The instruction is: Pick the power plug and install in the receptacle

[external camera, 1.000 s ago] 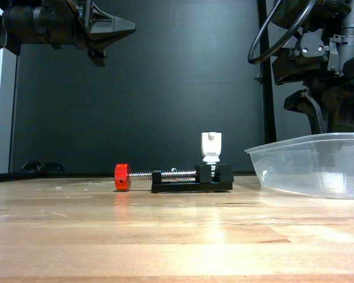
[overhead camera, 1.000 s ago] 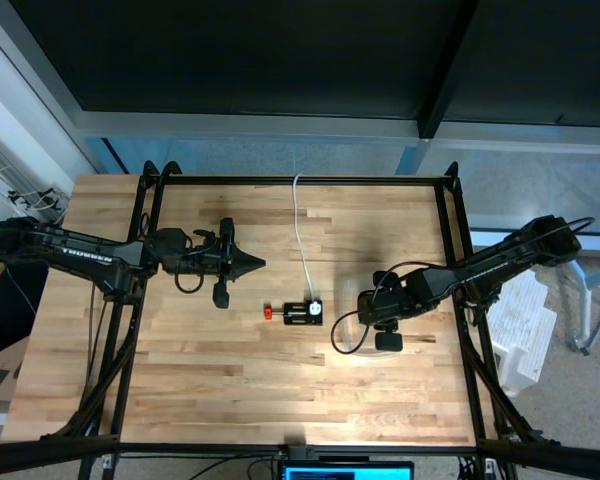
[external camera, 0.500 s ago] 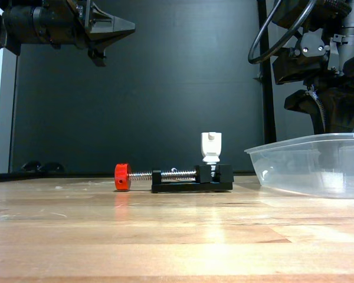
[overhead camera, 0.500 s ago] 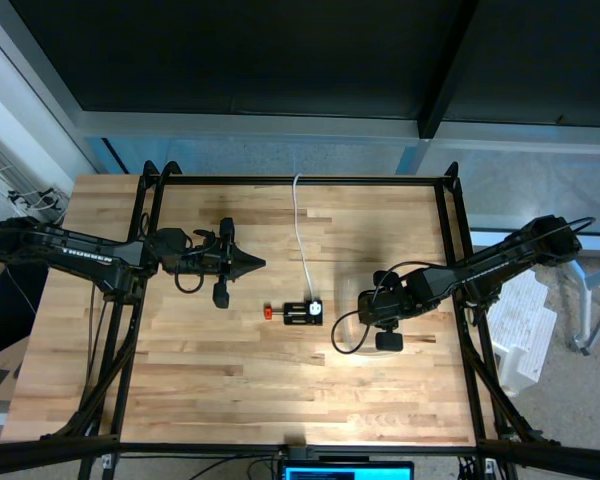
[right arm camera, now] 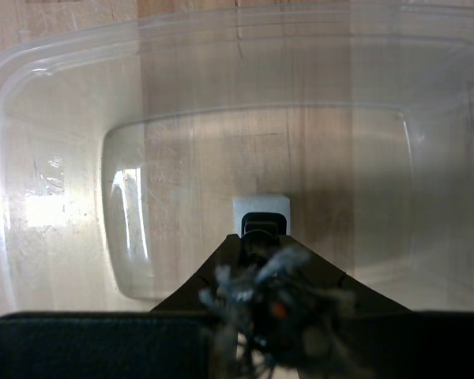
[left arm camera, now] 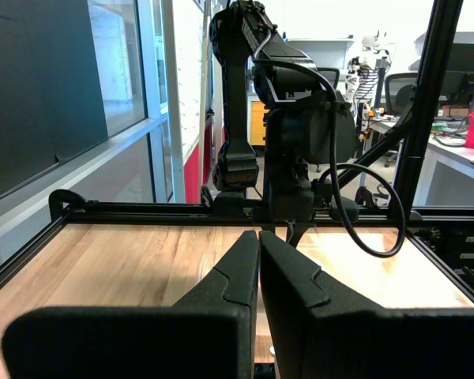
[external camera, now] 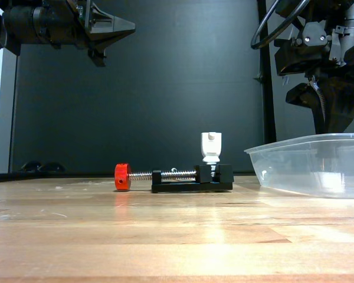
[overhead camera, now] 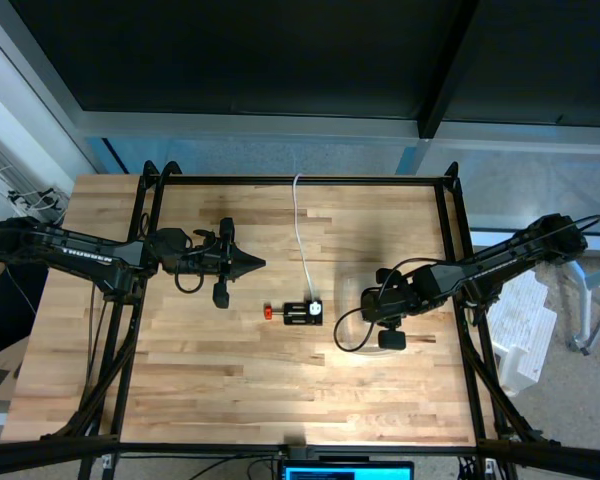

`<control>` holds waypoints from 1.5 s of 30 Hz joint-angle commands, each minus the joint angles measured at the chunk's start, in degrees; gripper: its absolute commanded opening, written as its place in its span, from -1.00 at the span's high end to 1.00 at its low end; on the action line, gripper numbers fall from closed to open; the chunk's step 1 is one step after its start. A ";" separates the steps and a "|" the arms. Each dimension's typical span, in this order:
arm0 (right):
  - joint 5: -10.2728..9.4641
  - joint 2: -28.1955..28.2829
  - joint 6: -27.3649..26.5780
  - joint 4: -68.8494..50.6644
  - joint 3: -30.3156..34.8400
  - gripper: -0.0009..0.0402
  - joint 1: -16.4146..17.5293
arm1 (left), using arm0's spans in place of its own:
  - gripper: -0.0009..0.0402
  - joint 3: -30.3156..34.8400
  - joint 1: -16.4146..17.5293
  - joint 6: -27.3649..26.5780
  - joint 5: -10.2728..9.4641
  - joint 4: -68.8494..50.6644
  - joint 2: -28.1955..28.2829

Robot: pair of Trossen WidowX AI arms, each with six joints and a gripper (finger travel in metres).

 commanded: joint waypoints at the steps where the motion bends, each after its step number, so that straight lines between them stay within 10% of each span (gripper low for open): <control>1: 0.00 -0.52 0.02 -1.55 1.27 0.96 -0.04 | 0.96 0.02 0.00 0.00 0.02 0.02 0.00; 23: -0.63 -1.97 1.01 -12.59 12.57 0.96 -0.79 | 0.96 0.02 0.00 0.00 0.02 0.02 0.00; 45: -2.29 16.09 -3.34 -12.00 31.61 0.96 -7.17 | 0.96 0.02 0.02 0.00 0.02 0.00 0.00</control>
